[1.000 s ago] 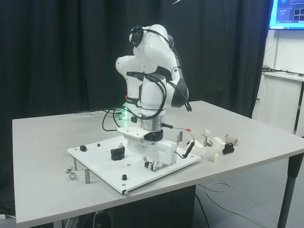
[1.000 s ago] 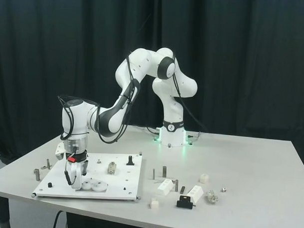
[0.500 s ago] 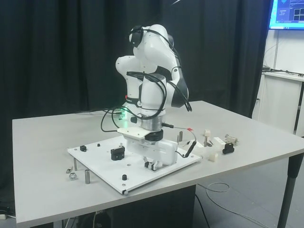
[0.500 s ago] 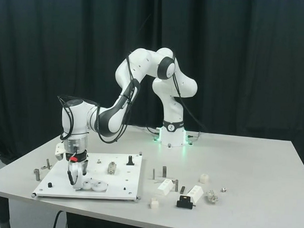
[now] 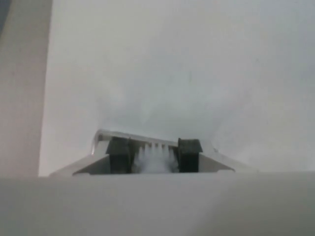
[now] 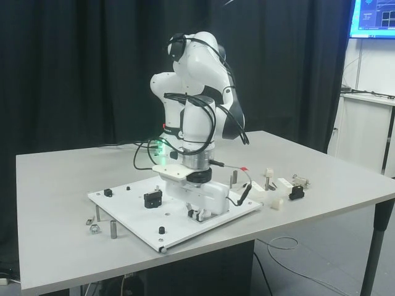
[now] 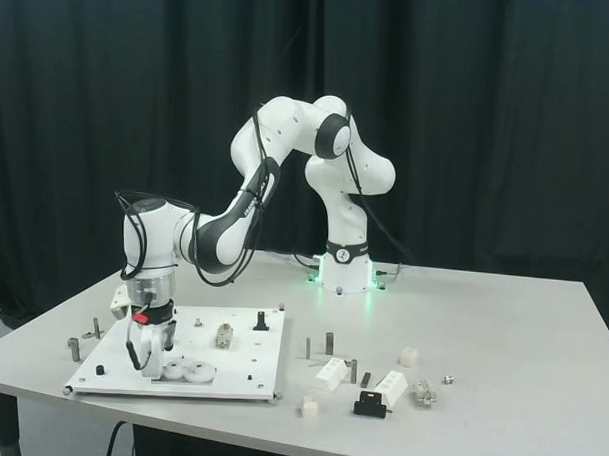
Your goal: Remove small gear.
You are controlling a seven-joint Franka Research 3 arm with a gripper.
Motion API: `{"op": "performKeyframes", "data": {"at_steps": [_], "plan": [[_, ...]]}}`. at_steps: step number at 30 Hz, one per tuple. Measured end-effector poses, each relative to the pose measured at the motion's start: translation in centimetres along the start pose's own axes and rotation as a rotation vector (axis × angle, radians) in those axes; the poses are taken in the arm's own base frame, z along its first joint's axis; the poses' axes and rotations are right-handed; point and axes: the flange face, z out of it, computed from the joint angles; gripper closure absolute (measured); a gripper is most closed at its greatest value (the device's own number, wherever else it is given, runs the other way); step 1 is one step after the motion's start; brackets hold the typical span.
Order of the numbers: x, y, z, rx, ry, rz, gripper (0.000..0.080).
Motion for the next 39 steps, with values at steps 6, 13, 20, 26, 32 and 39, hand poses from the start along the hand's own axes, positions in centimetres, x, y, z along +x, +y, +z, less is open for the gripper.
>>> {"op": "performKeyframes", "data": {"at_steps": [6,13,20,26,32,39], "plan": [[0.01,-0.01,-0.02,0.000,0.000,0.030,0.0603],[-0.04,-0.04,-0.12,-0.004,0.001,-0.044,0.0603],[-0.03,-0.06,-0.18,-0.006,0.001,-0.052,0.0603],[-0.02,-0.06,-0.18,-0.006,0.001,0.017,0.0603],[-0.04,-0.06,-0.18,-0.006,0.002,0.016,0.0603],[-0.14,-0.07,-0.19,-0.006,0.006,-0.038,0.0603]]}}
